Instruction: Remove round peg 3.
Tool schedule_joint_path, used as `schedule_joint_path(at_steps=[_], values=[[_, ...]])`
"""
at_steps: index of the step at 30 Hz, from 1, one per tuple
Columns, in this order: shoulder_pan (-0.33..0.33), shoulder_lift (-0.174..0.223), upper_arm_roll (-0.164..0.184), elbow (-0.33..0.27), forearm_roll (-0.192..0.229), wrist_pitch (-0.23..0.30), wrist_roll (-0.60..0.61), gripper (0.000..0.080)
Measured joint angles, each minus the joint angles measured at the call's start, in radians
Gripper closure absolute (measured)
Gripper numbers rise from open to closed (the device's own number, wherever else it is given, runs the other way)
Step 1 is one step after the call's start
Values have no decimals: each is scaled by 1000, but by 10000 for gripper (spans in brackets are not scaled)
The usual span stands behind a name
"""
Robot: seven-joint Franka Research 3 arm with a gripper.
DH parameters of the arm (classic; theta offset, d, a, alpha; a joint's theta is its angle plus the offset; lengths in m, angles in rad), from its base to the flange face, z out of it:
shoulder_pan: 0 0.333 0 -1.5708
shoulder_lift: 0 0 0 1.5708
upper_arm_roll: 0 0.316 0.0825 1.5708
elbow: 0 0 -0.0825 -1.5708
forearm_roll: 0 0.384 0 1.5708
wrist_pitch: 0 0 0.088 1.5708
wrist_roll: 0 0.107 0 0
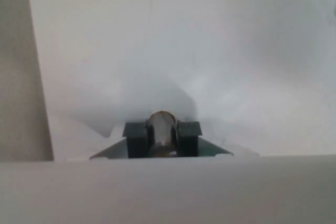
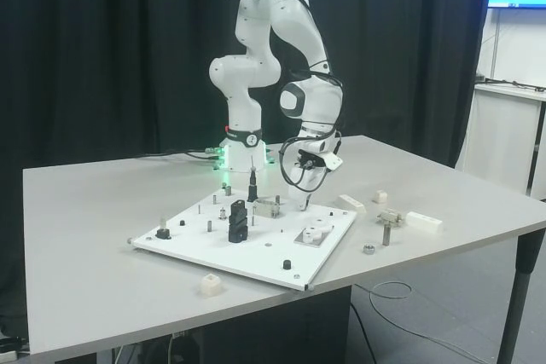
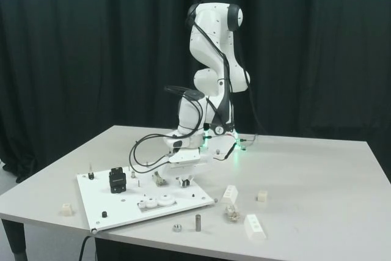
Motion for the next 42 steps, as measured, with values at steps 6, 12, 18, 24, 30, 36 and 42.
schedule_joint_path(at_steps=[6,12,18,24,30,36,42], values=[[0,1,0,2,0,0,-4,692],[0,2,0,2,14,0,-4,692],[0,2,-2,5,59,-2,-28,697],[0,3,-6,7,115,-5,-89,698],[0,4,-9,10,159,-9,-139,698],[0,4,-10,12,174,-13,-163,698],[0,4,-10,17,175,-23,-165,698]])
